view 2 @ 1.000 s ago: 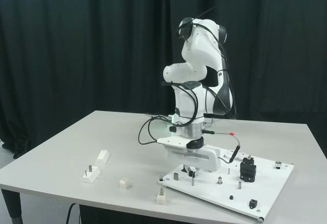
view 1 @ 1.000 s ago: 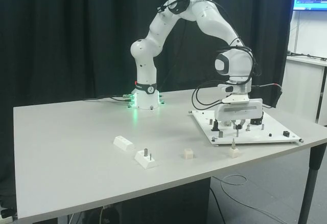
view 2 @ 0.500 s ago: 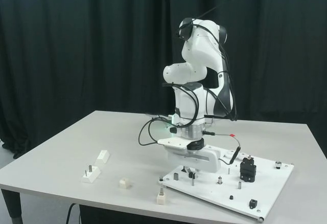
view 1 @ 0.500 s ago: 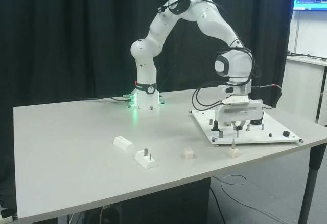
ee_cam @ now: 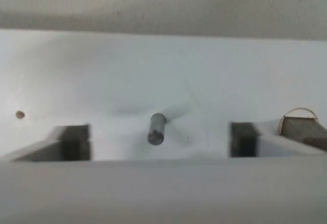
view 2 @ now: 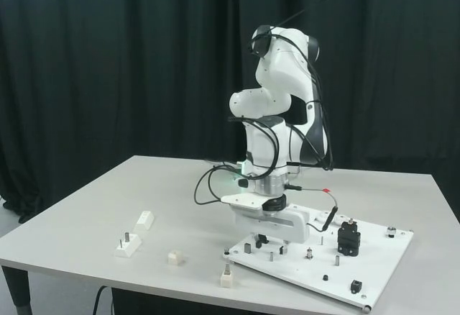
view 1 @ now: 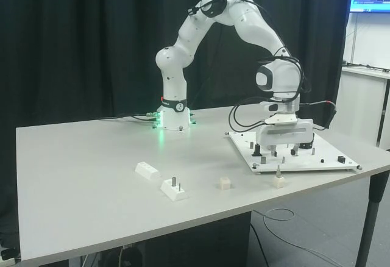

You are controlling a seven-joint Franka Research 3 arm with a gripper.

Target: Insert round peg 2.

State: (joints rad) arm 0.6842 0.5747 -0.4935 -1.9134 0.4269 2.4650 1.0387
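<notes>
Hand [ee_cam: 159, 144] lower than before, spread wide around upright grey peg [ee_cam: 156, 128].

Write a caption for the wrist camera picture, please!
Open gripper straddling a grey round peg standing in the white board.
</notes>
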